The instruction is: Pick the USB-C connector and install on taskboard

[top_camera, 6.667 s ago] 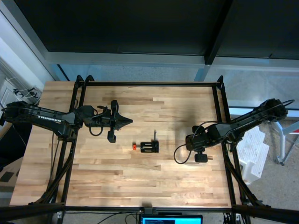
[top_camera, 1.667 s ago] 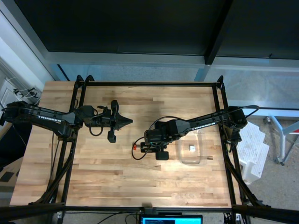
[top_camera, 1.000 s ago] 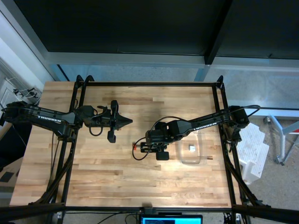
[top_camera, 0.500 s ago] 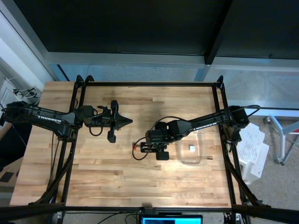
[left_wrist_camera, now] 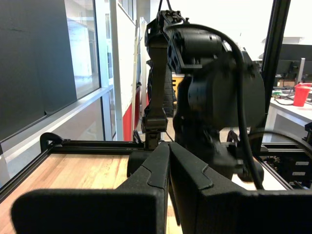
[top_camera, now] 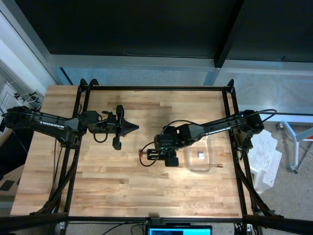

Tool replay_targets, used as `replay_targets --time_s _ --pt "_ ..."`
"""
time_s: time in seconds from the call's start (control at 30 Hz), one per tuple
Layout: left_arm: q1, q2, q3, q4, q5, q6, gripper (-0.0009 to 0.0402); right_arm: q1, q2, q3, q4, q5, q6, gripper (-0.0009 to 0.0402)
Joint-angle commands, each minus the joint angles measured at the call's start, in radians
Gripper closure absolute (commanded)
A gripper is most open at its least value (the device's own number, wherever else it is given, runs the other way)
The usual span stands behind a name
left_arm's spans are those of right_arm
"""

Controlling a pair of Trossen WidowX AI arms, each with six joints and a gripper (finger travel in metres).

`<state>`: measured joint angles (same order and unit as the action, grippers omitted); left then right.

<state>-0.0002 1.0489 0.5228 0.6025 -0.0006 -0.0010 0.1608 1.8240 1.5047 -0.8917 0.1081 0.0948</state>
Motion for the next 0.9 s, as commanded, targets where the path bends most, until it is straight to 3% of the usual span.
replay_targets --time_s 0.03,0.23,0.67,0.9 --pt "0.0 0.0 0.0 0.0 0.0 0.0 0.0393 0.001 -0.034 0.003 -0.014 -0.003 0.0 0.0217" --pt "0.0 0.0 0.0 0.0 0.0 0.0 0.0393 0.001 -0.084 0.003 -0.04 -0.004 -0.006 0.0191" --pt "0.0 0.0 0.0 0.0 0.0 0.0 0.0393 0.0 -0.116 0.001 -0.041 -0.004 -0.021 0.019" --pt "0.0 0.0 0.0 0.0 0.0 0.0 0.0393 -0.031 -0.158 -0.005 -0.026 -0.01 -0.069 0.0237"
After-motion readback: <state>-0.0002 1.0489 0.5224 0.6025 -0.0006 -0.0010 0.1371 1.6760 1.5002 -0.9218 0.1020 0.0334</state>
